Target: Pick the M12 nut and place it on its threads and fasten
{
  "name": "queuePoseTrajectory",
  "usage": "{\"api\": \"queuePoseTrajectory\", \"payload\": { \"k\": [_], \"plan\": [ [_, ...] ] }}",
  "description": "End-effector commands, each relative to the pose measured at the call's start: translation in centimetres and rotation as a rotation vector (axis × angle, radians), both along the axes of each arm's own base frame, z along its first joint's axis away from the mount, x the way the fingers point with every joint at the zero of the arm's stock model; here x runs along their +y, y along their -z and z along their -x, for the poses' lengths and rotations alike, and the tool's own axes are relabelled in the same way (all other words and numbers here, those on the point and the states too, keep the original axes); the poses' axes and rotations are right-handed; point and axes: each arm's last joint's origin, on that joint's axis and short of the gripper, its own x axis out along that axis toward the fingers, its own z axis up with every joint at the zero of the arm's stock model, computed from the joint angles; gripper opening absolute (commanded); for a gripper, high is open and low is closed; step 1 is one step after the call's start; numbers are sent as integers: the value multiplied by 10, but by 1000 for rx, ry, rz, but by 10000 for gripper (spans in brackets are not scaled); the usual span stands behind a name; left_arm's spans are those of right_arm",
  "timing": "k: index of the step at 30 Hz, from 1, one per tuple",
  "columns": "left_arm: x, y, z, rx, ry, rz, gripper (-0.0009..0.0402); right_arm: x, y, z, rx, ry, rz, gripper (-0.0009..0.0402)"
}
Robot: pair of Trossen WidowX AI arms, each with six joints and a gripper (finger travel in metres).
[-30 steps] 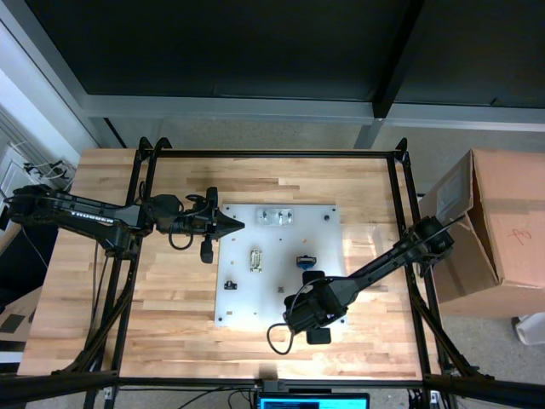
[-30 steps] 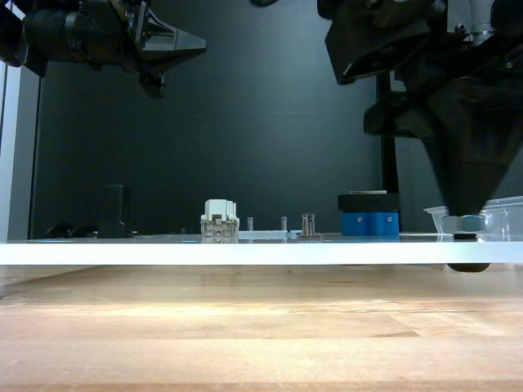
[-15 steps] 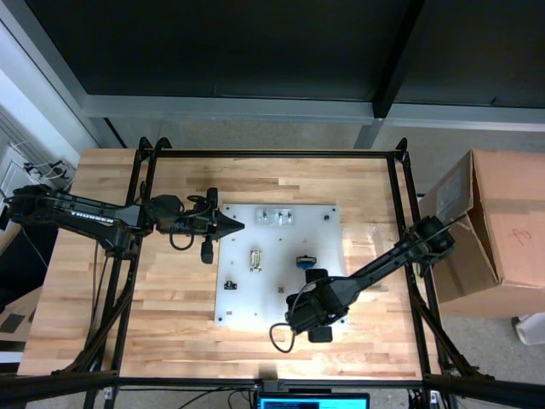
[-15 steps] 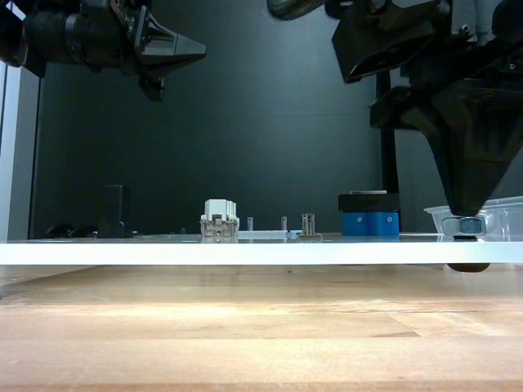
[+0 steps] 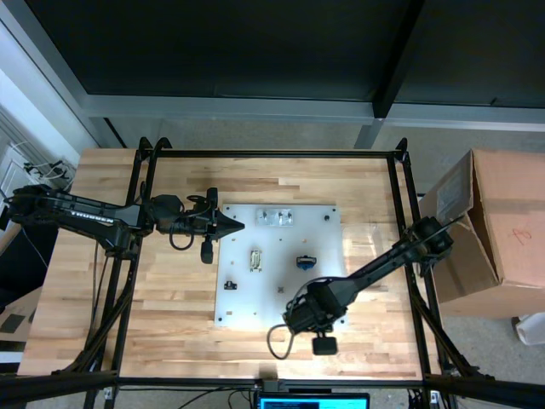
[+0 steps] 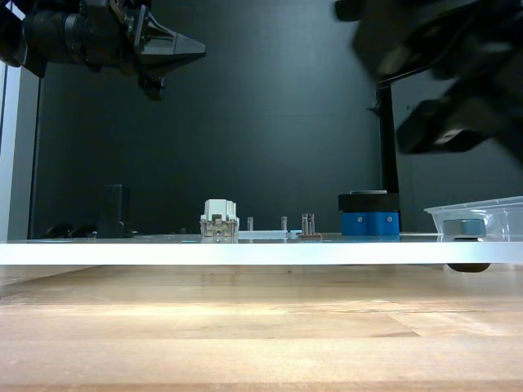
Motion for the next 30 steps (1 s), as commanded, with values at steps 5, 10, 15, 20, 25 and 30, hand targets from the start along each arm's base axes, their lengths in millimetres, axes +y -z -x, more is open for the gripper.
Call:
{"api": "queuePoseTrajectory", "payload": {
  "k": [5,10,15,20,25,30],
  "plan": [
    [0,1,0,11,1,0,0,-8,-5,1,-83,41,201,0],
    [0,2,0,20,0,0,0,-10,-6,-1,-137,91,285,0],
    [0,2,0,21,1,0,0,-9,-2,-2,-154,94,264,0],
    [0,2,0,22,0,0,0,-3,0,0,-63,34,92,0],
    [0,2,0,22,1,0,0,-2,-4,3,-30,-17,32,0],
    [0,2,0,21,1,0,0,-9,-5,3,-103,32,222,0]
  ]
}}
